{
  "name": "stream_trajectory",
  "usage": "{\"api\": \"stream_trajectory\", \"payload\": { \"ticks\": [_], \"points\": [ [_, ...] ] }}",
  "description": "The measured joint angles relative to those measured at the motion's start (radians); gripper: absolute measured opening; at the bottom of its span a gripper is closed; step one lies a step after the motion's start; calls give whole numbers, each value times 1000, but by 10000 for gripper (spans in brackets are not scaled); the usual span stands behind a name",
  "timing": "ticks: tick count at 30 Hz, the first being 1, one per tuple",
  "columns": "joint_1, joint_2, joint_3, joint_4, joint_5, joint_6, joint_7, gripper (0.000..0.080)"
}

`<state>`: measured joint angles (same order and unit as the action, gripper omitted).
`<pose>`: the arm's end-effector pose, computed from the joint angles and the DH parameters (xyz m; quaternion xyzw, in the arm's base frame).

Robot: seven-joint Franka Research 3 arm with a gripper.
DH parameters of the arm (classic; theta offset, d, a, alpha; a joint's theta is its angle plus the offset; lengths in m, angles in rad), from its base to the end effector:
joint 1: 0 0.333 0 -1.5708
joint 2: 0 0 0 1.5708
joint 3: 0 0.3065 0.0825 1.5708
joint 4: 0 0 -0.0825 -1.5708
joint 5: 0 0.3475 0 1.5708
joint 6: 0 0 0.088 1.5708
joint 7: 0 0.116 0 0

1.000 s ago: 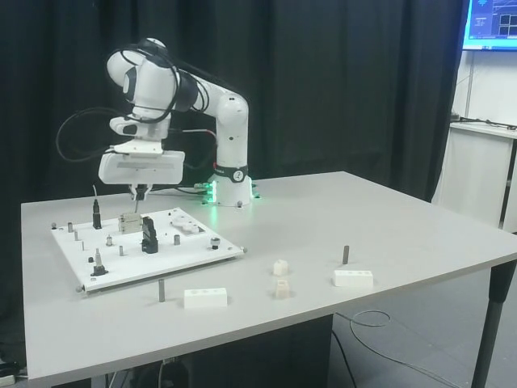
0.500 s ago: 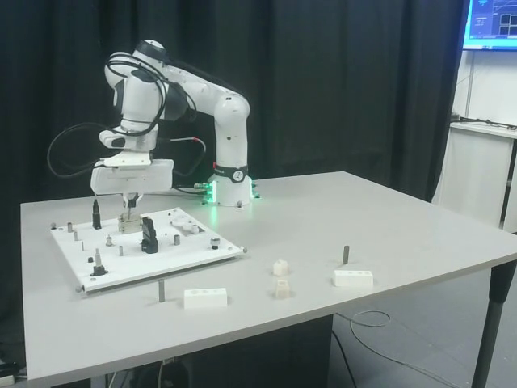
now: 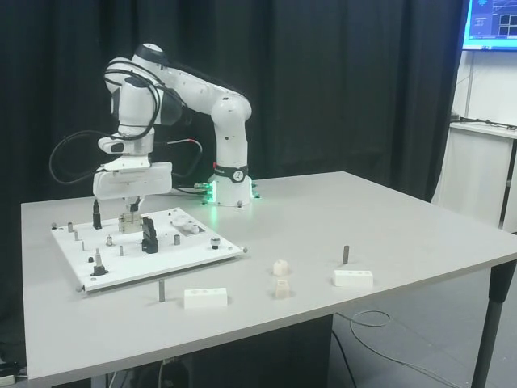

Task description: Insert square peg 1.

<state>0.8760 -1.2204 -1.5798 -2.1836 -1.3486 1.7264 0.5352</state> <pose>0.2935 -0.4074 0.2692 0.9489 -0.3129 -0.0180 0.0358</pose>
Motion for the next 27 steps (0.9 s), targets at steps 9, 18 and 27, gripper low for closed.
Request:
{"api": "stream_trajectory", "payload": {
  "ticks": [9, 18, 27],
  "points": [
    [-47, -5, -2, -44, 0, 49, -17, 27],
    [-78, -6, -11, -77, 0, 95, -24, 27],
    [-95, -8, -29, -97, 0, 145, -28, 27]
  ]
}}
